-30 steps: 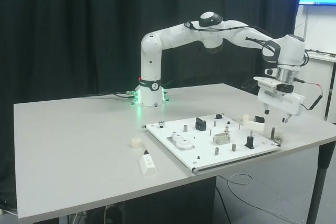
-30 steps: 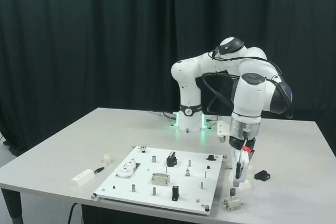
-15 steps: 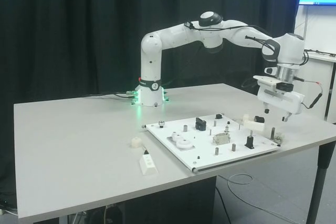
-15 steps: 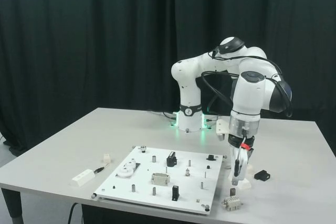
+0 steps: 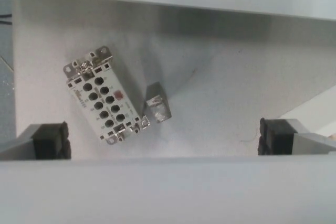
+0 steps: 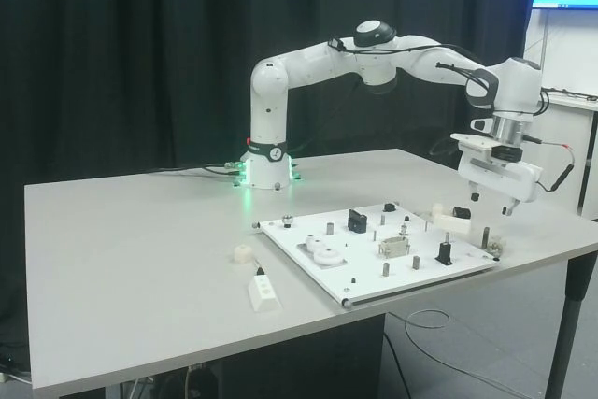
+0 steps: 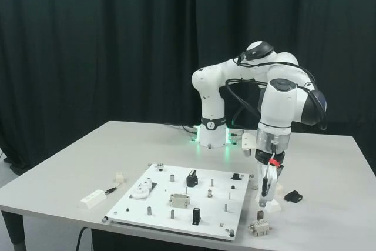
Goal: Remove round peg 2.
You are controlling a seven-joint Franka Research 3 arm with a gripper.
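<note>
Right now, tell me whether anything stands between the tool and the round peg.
Nothing visible does. The tool hangs open above the round peg, which stands upright on the grey table off the white board. The connector lies close beside the peg, not over it.

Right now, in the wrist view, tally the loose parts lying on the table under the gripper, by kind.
Multi-pin connector: 1
Grey peg: 1
Total: 2
</note>
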